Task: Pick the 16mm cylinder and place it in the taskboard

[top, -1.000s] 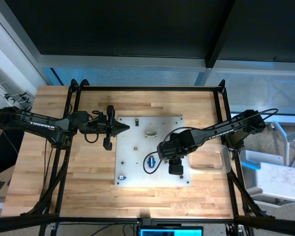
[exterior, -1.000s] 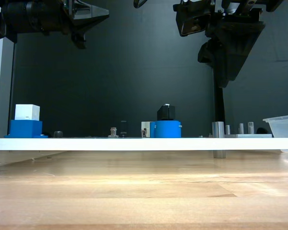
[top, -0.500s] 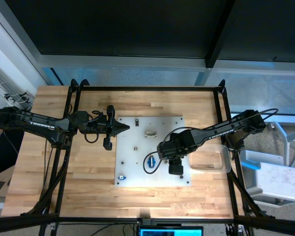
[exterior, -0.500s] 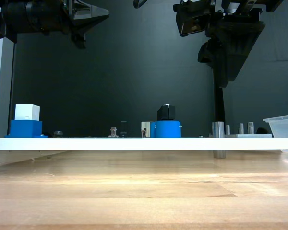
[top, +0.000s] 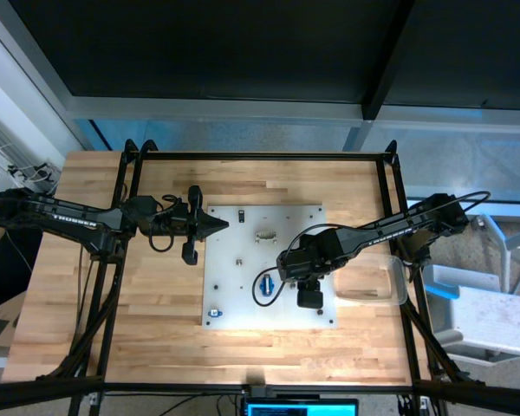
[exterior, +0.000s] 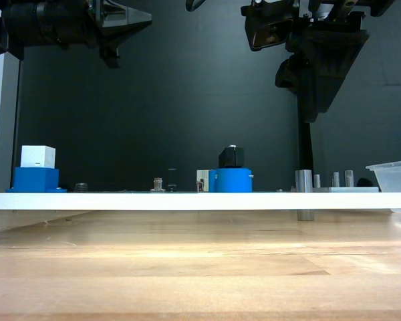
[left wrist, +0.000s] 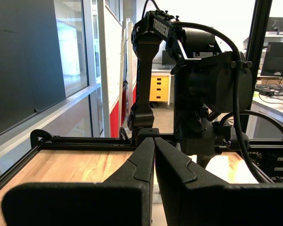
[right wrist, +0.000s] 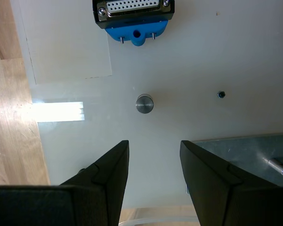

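The 16mm cylinder (right wrist: 144,103) is a small grey metal peg standing upright in the white taskboard (right wrist: 193,56). In the low view the cylinder (exterior: 303,192) passes through the taskboard (exterior: 120,200) and shows below it. My right gripper (right wrist: 153,144) hangs open well above the peg and holds nothing; it sits over the board's right part (top: 302,282), high up (exterior: 311,115). My left gripper (left wrist: 154,155) is shut and empty, held level above the board's left edge (top: 218,224).
A blue fitting with a silver connector (right wrist: 133,19) lies beyond the peg, and a grey block with small pins (right wrist: 247,150) beside it. A clear plastic tray (top: 374,279) stands right of the board. A blue-and-white block (exterior: 36,170) sits at the board's near left corner.
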